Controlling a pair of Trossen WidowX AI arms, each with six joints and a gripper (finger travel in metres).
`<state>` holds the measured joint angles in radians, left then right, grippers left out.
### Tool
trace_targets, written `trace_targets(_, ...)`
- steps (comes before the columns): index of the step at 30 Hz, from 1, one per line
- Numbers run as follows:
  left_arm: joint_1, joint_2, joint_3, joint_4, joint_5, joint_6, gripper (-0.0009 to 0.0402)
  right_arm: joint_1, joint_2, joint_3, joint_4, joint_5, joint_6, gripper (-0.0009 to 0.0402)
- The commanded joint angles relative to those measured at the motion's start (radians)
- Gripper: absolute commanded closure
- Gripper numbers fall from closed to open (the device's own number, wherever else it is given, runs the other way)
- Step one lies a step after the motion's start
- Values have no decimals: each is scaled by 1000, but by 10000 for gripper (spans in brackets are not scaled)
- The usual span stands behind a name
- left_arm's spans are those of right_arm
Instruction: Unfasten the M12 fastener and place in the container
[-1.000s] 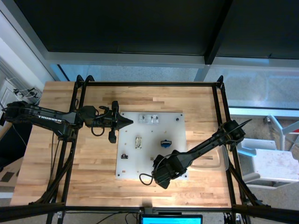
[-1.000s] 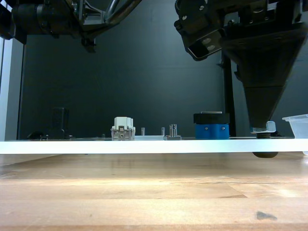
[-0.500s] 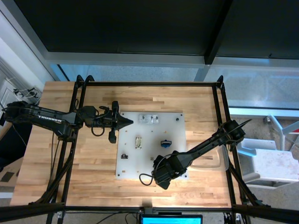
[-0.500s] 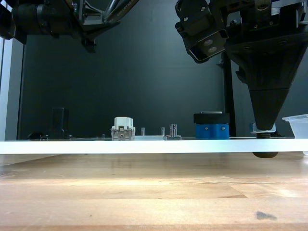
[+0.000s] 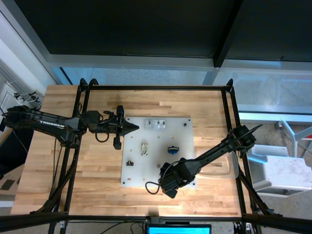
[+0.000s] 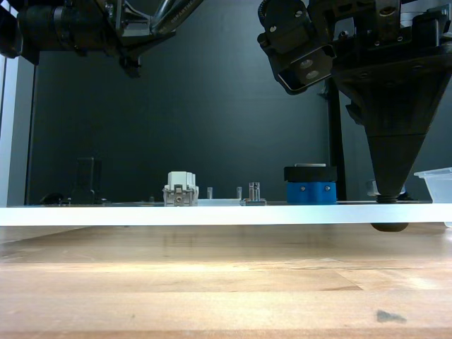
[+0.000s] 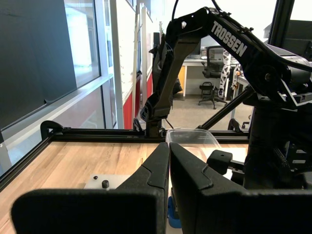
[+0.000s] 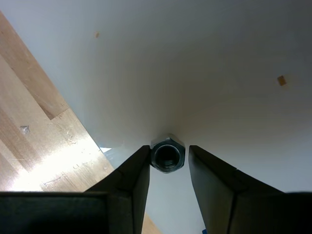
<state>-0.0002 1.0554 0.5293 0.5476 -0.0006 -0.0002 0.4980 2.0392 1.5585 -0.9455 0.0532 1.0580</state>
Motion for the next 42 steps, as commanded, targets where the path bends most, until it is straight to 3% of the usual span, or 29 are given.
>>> trace_targets(1, 0, 0, 0, 0, 0, 0, 393, -1, 0, -1, -2, 6, 0, 313)
trace_targets(10, 0, 0, 0, 0, 0, 0, 393, -1, 0, -1, 2, 6, -2, 364)
trace_targets(14, 0, 0, 0, 0, 0, 0, 393, 0, -1, -1, 8, 6, -82, 373)
trace_targets(17, 0, 0, 0, 0, 0, 0, 393, 0, -1, 2, 11, 1, -213, 375)
trace_targets(22, 0, 0, 0, 0, 0, 0, 393, 1, -8, 2, 13, -5, -532, 375)
trace_targets(30, 0, 0, 0, 0, 0, 0, 393, 2, -21, 2, 13, -2, -1170, 374)
trace_targets(33, 0, 0, 0, 0, 0, 0, 393, 2, -24, 2, 12, -1, -1353, 375)
trace_targets(38, 0, 0, 0, 0, 0, 0, 393, 2, -33, 2, 13, 0, -1461, 375)
trace_targets(42, 0, 0, 0, 0, 0, 0, 393, 3, -54, 2, 11, -2, -1463, 375)
